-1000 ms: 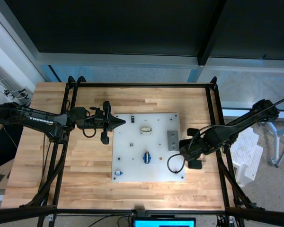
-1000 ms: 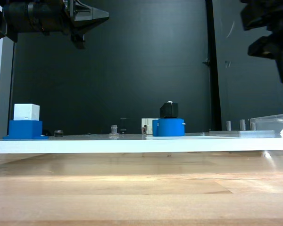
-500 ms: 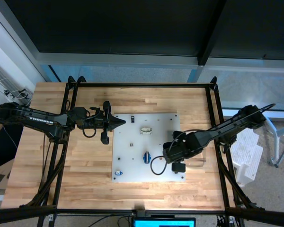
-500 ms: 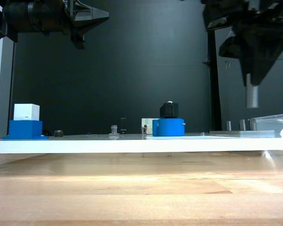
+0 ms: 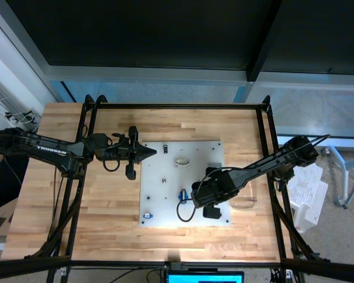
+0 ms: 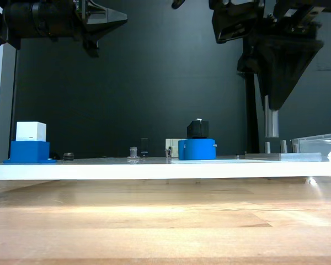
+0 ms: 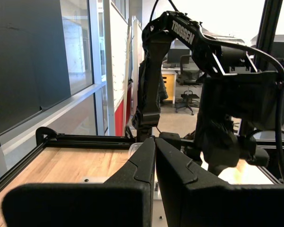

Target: Pick the 16mm cylinder and install on the taskboard

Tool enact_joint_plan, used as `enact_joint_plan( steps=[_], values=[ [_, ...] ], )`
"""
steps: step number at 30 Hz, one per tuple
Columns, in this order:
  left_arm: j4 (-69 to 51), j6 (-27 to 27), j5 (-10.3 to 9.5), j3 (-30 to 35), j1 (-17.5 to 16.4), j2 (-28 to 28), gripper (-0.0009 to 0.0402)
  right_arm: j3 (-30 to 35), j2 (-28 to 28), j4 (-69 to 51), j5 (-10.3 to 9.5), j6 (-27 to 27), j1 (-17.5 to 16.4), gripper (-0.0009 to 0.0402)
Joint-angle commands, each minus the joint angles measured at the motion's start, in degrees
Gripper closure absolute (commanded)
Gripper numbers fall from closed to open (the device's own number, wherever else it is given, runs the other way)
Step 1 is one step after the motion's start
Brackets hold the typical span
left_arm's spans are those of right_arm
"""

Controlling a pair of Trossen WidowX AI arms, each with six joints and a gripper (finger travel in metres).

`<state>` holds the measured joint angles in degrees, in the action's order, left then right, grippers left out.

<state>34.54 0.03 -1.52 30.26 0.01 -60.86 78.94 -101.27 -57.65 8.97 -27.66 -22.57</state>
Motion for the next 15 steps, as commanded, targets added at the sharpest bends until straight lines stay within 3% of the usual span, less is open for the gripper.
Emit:
enact_joint_plan(
  steps=[1,15],
  values=[
    [0.0,0.0,0.0,0.0,0.0,0.0,0.0393,1.1,-1.1,0.2,0.0,-0.1,0.0,0.0385],
    [0.0,0.0,0.0,0.0,0.0,0.0,0.0393,3.0,-4.3,2.8,0.07,-0.2,0.0,0.0385]
  ],
)
